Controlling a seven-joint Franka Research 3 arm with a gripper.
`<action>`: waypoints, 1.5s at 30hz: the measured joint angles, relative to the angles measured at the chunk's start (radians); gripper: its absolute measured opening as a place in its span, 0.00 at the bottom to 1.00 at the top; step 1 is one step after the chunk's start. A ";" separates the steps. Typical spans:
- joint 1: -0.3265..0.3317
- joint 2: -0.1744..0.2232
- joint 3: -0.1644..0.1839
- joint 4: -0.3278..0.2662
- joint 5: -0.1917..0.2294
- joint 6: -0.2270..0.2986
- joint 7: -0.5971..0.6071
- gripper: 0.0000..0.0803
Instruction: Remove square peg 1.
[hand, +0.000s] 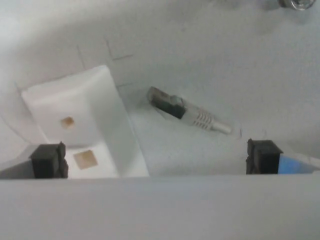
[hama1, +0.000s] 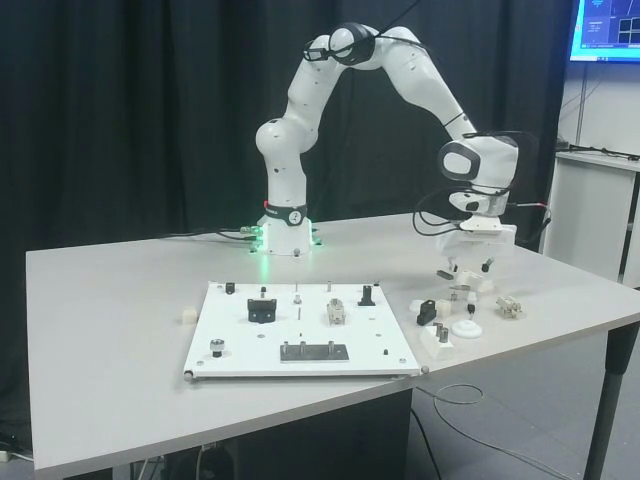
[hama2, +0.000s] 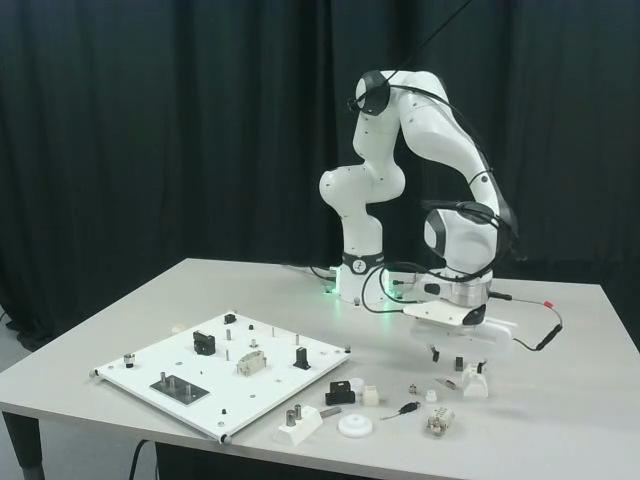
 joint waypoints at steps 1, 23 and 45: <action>0.000 0.000 0.000 0.004 -0.002 -0.001 0.002 1.00; -0.001 -0.005 -0.030 0.106 -0.065 -0.153 0.024 1.00; -0.031 -0.016 -0.067 0.108 -0.110 -0.234 0.081 1.00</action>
